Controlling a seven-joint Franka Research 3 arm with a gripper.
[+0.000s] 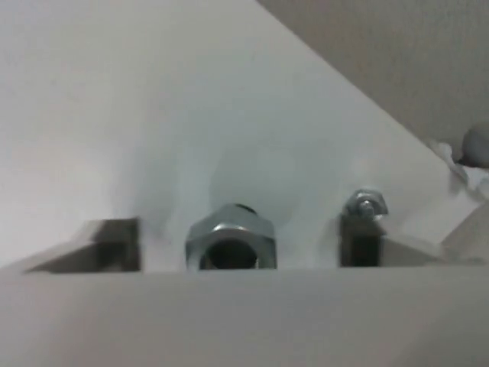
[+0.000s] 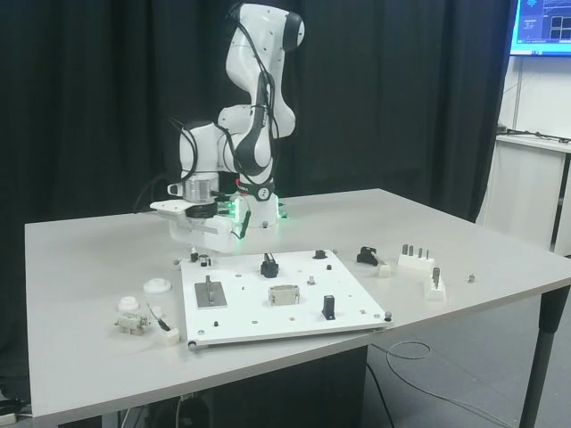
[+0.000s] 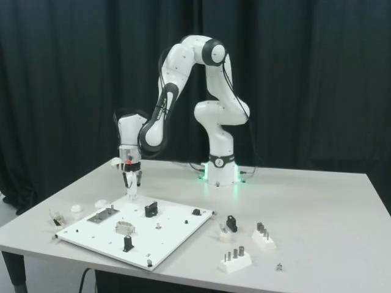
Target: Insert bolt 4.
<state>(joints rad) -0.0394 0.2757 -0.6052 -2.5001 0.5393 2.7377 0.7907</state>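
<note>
In the wrist view a grey metal bolt with a hex head stands upright on the white board. My gripper is open around it, with one dark finger on one side and the other finger on the opposite side, and a gap between each and the bolt. In the room views the gripper reaches straight down to the corner of the board that lies nearest the arm's base. The bolt is too small to make out there.
The board carries a black block, a black clip, a grey plate and a metal frame. Two white bolt holders stand beside it on one side. On the opposite side lie a white disc and a small connector.
</note>
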